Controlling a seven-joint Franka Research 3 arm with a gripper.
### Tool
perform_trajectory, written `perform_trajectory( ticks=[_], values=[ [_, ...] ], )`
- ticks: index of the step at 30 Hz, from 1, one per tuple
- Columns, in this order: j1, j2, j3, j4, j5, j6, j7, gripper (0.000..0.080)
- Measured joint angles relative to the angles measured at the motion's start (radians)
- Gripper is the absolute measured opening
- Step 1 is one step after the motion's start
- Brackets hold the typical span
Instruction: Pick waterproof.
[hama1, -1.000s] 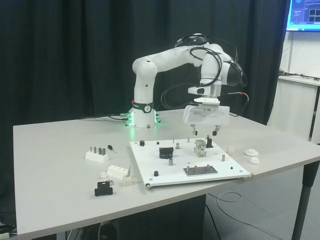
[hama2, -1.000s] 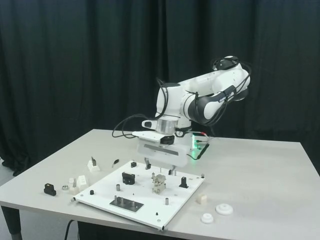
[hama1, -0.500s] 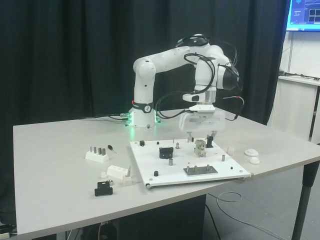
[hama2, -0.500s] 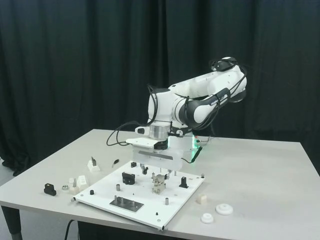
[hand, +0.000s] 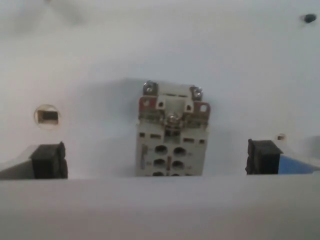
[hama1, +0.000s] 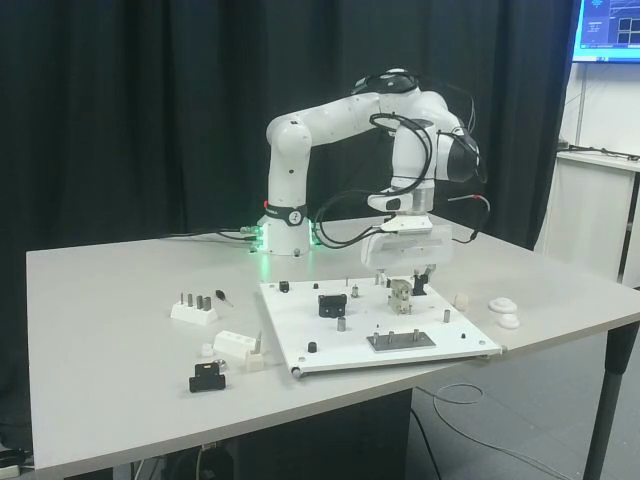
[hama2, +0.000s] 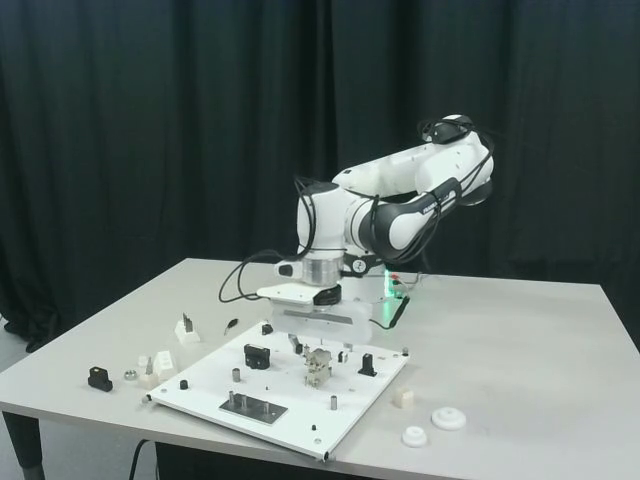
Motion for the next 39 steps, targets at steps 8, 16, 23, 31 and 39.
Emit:
perform_trajectory(
  ticks=[8,16,23,31,39],
  values=[
    [0.003,0.006,0.011,0.000,0.000,0.001,0.026,0.0800],
    [0.003,0.019,0.017,0.000,-0.001,0.007,0.033,0.0614],
    [0.001,0.025,0.021,-0.002,-0.010,0.018,0.035,0.0450],
    [0.001,0.025,0.020,-0.001,-0.014,0.019,0.060,0.0323],
    [0.000,0.025,0.020,0.004,-0.023,0.018,0.060,0.0323]
  ],
)
